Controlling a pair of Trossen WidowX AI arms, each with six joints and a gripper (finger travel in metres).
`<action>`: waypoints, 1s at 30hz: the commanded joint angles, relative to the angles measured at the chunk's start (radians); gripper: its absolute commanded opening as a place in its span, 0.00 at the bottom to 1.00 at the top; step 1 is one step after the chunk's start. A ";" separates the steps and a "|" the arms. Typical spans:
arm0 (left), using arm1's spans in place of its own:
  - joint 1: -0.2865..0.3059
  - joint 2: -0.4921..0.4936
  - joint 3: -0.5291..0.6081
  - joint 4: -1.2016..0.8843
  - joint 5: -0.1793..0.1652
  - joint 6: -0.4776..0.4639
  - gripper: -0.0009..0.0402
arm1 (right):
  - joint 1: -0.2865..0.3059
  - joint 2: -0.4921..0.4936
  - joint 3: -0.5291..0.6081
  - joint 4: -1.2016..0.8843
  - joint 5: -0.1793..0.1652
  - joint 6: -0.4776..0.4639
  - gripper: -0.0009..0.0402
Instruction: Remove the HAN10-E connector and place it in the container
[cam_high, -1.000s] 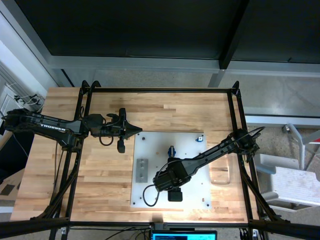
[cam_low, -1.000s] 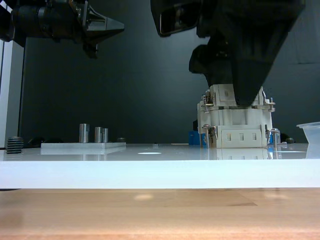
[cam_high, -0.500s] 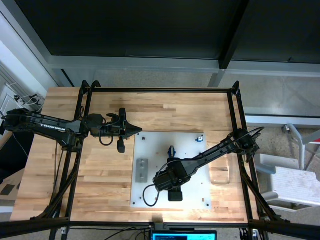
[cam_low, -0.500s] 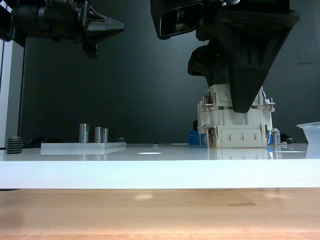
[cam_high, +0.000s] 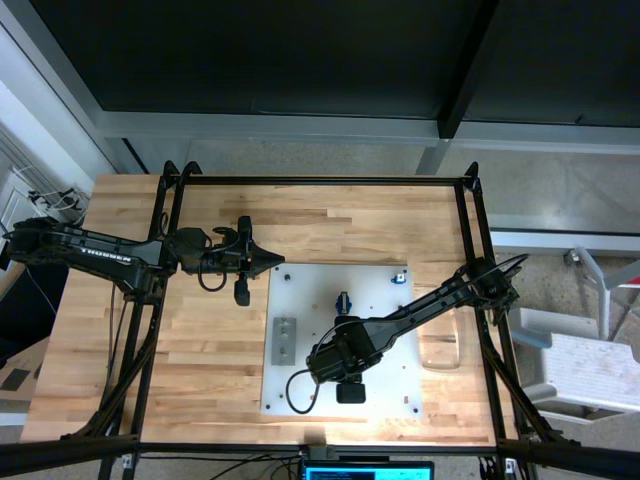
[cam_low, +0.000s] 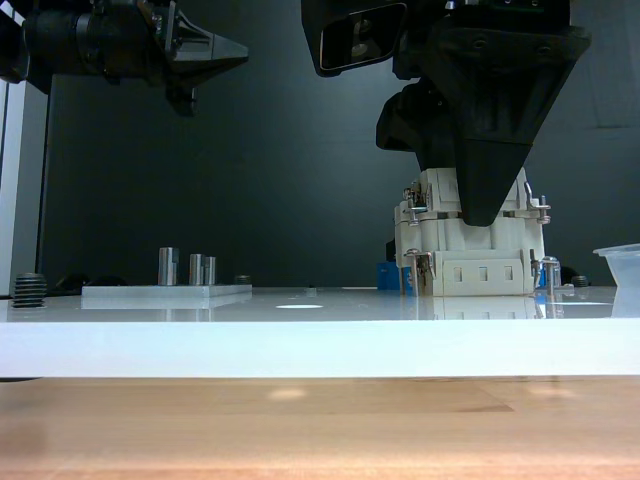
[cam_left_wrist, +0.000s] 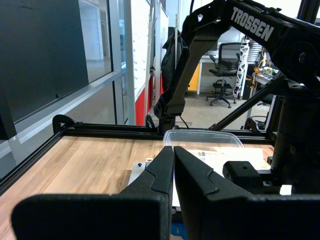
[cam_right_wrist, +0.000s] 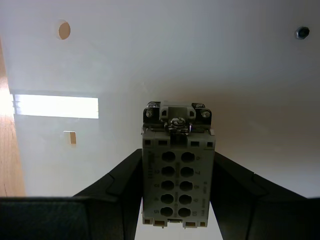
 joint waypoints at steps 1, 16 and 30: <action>0.000 0.000 0.000 0.000 0.000 0.000 0.02 | 0.000 -0.004 0.006 0.004 0.000 0.000 0.13; 0.000 0.000 0.000 0.000 0.000 0.000 0.02 | 0.000 -0.058 0.006 -0.020 0.000 0.000 0.11; 0.000 0.000 0.000 0.000 0.000 0.000 0.02 | 0.003 -0.173 -0.093 -0.028 0.054 0.014 0.11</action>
